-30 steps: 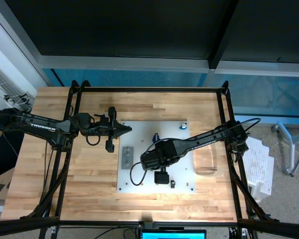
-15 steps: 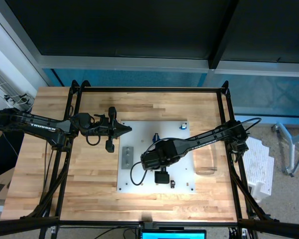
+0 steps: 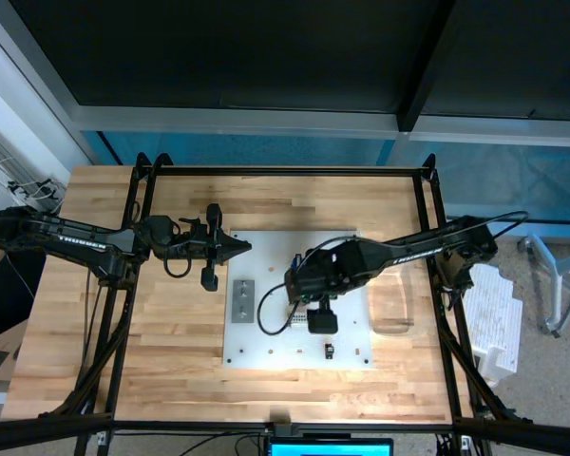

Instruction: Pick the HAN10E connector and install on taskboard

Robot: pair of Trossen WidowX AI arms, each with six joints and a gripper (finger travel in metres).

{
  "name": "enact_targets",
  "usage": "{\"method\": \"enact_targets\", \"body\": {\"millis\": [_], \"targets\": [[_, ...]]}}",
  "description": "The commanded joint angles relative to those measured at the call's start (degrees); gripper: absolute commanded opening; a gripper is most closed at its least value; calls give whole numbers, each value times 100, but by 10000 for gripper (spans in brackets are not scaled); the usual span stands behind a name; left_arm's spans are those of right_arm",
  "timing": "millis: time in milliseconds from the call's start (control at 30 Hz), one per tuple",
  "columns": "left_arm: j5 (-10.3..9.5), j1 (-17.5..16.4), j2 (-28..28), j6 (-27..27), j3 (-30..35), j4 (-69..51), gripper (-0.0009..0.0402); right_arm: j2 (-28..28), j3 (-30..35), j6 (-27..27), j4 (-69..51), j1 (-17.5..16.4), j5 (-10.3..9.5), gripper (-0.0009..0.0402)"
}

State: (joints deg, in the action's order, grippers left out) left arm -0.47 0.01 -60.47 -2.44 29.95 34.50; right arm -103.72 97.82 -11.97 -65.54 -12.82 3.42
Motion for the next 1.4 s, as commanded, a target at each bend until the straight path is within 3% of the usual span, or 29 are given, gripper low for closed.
{"method": "enact_targets", "body": {"millis": [33, 233, 467, 800, 1400], "targets": [[2, -2, -2, -2, 0, 0, 1, 299, -256, 177, 98, 184, 9, 296], [0, -2, -2, -2, 0, 0, 1, 1038, -887, 387, 538, 614, 9, 241], [2, 0, -2, -2, 0, 0, 1, 2006, -1751, 573, 1394, 1078, 2, 148], [2, -2, -2, -2, 0, 0, 1, 3154, -2708, 953, 2824, 1200, 7, 2], [2, 0, -2, -2, 0, 0, 1, 4221, -4096, 944, 5090, 1360, 2, 0]]}}
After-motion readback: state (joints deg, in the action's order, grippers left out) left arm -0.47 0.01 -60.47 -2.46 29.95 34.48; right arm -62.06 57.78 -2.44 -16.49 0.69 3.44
